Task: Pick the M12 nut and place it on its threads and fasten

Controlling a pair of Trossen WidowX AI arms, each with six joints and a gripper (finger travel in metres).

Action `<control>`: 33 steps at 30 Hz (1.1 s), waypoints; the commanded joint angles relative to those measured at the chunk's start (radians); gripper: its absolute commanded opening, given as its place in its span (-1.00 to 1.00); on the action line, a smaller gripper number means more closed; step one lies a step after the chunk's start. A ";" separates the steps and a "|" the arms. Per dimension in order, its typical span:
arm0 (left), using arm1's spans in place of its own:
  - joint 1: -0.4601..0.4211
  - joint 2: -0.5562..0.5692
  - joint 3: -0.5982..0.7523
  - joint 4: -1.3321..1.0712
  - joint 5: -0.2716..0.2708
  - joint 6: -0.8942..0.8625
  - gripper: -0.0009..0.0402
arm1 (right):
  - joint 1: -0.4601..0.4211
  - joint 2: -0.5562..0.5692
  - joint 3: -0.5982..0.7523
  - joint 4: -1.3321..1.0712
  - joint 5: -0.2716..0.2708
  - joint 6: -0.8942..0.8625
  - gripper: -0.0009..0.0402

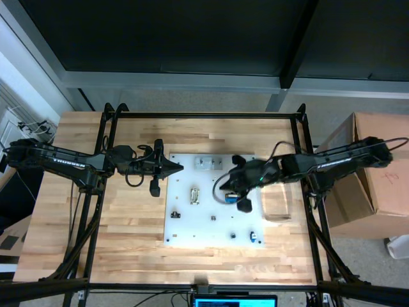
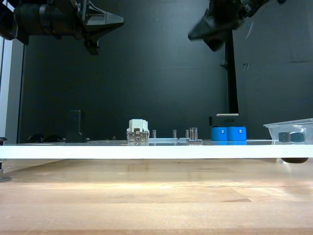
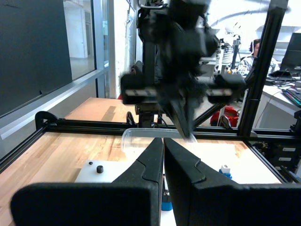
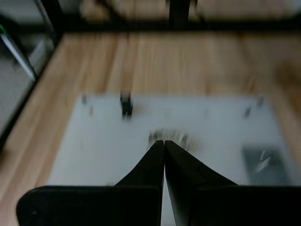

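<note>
Board (image 1: 192, 227) white, table (image 1: 128, 224) pale wood in plank stripes. Both arms black - left gripper (image 3: 163, 140) over the board's left edge, right gripper (image 4: 164, 143) over its right half. Stud (image 1: 233, 235) black, blocks (image 2: 228, 133) bright blue, tray (image 2: 288, 126) clear, box (image 1: 370, 173) brown cardboard, frame (image 1: 204, 115) black.

Both arms are matt black, built from long slim links with thicker round joints. The left arm (image 1: 61, 158), at the left of the high view, carries white lettering along its long link, and a thin black cable (image 1: 133, 185) makes a small loop near its wrist. The right arm (image 1: 339, 155) stands at the right. The left end effector (image 3: 163, 139) and the right end effector (image 4: 164, 141) each have two black wedge-shaped fingers, narrowing to a thin tip, inner faces together.
</note>
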 commanded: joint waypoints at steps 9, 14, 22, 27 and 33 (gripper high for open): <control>0.000 0.000 0.000 0.000 0.000 0.000 -0.96 | -0.133 -0.145 -0.232 0.470 -0.073 -0.040 -0.96; 0.000 0.000 0.000 0.000 0.000 0.000 -0.96 | -0.132 -0.149 -0.294 0.612 -0.062 -0.033 -0.96; 0.000 0.000 0.000 0.000 0.000 0.000 -0.96 | -0.129 -0.149 -0.364 0.754 -0.038 -0.032 -0.96; 0.000 0.000 0.000 0.000 0.000 0.000 -0.96 | -0.129 -0.149 -0.371 0.760 -0.037 -0.021 -0.96; 0.000 0.000 0.000 0.000 0.000 0.000 -0.96 | -0.130 -0.149 -0.371 0.760 -0.039 -0.010 -0.96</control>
